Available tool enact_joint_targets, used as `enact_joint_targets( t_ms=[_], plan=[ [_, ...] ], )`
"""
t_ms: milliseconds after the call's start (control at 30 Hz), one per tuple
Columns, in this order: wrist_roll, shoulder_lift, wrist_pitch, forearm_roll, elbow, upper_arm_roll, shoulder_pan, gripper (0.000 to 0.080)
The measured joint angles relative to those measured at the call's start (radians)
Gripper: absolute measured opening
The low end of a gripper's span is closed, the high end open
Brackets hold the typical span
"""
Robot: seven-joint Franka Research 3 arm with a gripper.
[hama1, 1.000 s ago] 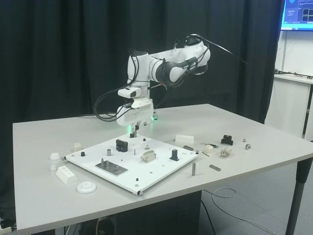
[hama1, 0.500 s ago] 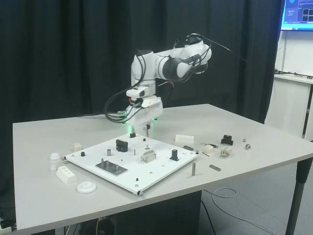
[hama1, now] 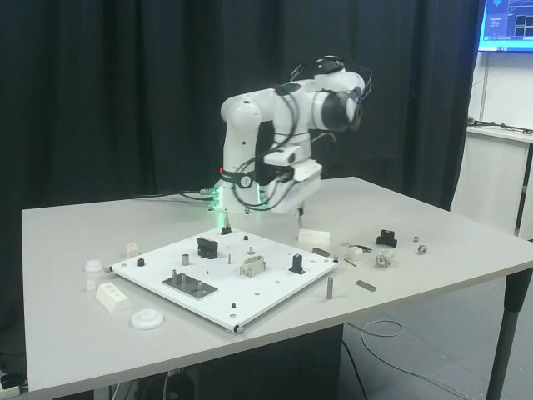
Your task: Place square peg 2.
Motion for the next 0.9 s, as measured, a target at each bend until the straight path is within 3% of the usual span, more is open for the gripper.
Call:
enact_joint_targets(
  t_ms=[233, 433, 667, 900],
  plan=[
    [0.109, 0.0, 0.077, 0.0, 0.005, 0.03, 0.108, 0.0062],
    [0.185, -0.012, 0.179, 0.0, 0.014, 0.085, 0.169, 0.0062],
    [0.243, -0.028, 0.262, 0.001, 0.033, 0.146, 0.198, 0.0062],
    [0.272, -0.029, 0.3, 0.011, 0.055, 0.189, 0.201, 0.0062]
  ],
)
